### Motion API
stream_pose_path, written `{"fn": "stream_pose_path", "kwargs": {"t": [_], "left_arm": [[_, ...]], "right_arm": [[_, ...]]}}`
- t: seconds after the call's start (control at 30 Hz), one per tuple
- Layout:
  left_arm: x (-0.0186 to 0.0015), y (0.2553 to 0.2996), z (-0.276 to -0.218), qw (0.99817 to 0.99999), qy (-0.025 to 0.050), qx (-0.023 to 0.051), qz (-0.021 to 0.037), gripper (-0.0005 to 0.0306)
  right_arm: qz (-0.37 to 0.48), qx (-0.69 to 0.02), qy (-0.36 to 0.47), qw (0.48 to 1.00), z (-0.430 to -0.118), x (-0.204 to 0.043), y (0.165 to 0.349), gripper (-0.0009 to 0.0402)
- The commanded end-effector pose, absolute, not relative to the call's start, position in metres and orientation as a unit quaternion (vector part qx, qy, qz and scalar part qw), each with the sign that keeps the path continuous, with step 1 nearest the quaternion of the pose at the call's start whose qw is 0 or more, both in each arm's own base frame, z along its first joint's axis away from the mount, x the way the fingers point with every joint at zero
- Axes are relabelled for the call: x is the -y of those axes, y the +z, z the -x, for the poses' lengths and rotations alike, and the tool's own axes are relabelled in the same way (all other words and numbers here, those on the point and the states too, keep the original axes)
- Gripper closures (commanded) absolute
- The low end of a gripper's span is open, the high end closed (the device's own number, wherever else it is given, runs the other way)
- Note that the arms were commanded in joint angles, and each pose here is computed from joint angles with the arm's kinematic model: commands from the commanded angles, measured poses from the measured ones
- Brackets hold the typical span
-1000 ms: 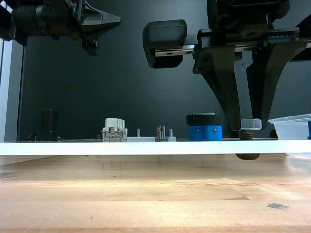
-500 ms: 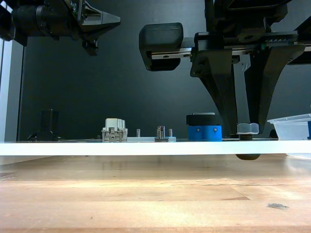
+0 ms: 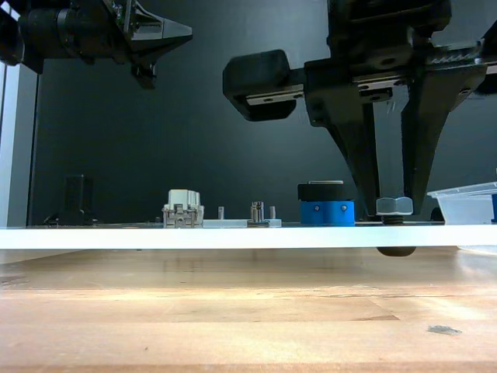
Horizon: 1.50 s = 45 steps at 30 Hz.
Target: Pick the M12 fastener and fasten on the M12 threads
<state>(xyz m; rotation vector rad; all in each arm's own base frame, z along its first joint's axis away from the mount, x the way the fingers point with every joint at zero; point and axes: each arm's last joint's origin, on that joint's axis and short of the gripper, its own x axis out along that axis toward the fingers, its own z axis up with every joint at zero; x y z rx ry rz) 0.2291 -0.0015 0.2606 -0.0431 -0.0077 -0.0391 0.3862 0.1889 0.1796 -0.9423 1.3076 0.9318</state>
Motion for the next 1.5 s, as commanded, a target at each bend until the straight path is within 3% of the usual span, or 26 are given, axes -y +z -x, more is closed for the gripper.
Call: {"fn": "stream_pose_path", "kwargs": {"t": [0.03,0.4,0.73,1.07,1.5], "left_arm": [[0.0014,0.2606,-0.2292,0.99957,-0.0194,0.0039,0.0216,0.0300],[0.0014,0.2605,-0.2292,0.99957,-0.0193,0.0037,0.0216,0.0300],[0.0014,0.2605,-0.2292,0.99957,-0.0193,0.0037,0.0216,0.0300],[0.0014,0.2605,-0.2292,0.99957,-0.0193,0.0037,0.0216,0.0300],[0.0014,0.2605,-0.2292,0.99957,-0.0193,0.0037,0.0216,0.0300]], "right_arm": [[0.361,-0.592,0.358,0.626,-0.3866,-0.1887,0.1784,0.0377],[0.165,-0.669,0.172,0.704,-0.3866,-0.1888,0.1787,0.0377],[-0.076,-0.689,-0.058,0.719,-0.3866,-0.1888,0.1787,0.0377],[-0.302,-0.634,-0.274,0.657,-0.3867,-0.1888,0.1791,0.0377],[-0.493,-0.516,-0.458,0.530,-0.3869,-0.1887,0.1791,0.0377]]}}
